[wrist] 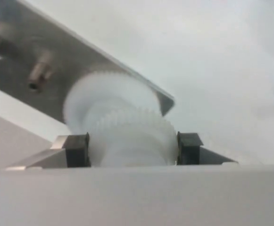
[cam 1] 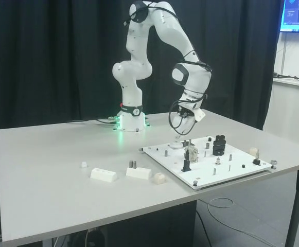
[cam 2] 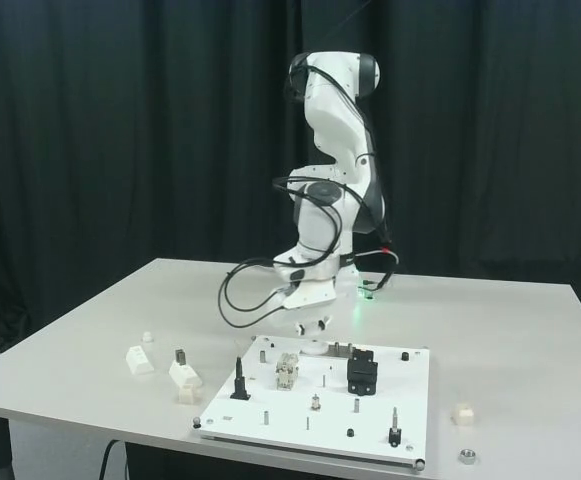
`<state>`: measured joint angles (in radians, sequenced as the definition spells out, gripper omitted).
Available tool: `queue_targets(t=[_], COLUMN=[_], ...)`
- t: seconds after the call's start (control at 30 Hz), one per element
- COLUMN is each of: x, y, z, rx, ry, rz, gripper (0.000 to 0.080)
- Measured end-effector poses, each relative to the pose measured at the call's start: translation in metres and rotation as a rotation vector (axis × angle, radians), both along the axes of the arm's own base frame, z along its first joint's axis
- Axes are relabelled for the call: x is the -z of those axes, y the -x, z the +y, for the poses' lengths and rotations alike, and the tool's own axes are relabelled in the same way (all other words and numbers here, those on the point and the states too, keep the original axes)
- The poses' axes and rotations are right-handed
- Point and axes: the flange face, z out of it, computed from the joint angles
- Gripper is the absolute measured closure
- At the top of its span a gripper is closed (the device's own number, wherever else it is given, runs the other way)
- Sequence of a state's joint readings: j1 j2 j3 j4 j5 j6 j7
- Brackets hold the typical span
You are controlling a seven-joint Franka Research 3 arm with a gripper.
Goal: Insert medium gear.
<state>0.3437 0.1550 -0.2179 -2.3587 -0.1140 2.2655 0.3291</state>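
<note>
1. Two black fingers (wrist: pixel 77 149) of tool (wrist: pixel 133 149) clamped on white medium gear (wrist: pixel 127 125), one pad on each side of toothed rim.
2. Gear held off the surface, tilted, a second toothed tier showing behind the gripped one.
3. Metal plate (wrist: pixel 14 70) with two short pegs (wrist: pixel 38 73) close behind gear in wrist view; contact between gear and plate: cannot tell.
4. From first room view, tool (cam 1: pixel 184 123) low over far corner of white assembly board (cam 1: pixel 211 175), just above a round white part on it.
5. Board flat on grey bench (cam 1: pixel 46 154), carrying black fixtures (cam 1: pixel 220 145) and small upright pins.
6. White blocks (cam 1: pixel 103 175) loose on bench beside board, apart from it.
7. Second room view: arm (cam 2: pixel 332 180) folded down, cables looped beside wrist, tool (cam 2: pixel 312 325) just over board's rear edge.
8. Green light at arm base (cam 1: pixel 131 122).
</note>
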Motion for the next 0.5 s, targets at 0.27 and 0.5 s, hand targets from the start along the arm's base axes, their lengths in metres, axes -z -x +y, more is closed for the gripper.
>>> queue_targets(t=[0.27,0.5], x=[-0.001,-0.001], y=[0.014,0.017], z=[0.017,0.025], rx=[-0.070,-0.128], ry=[0.002,-0.007], rz=[-0.012,-0.004], gripper=[0.0406,0.0406])
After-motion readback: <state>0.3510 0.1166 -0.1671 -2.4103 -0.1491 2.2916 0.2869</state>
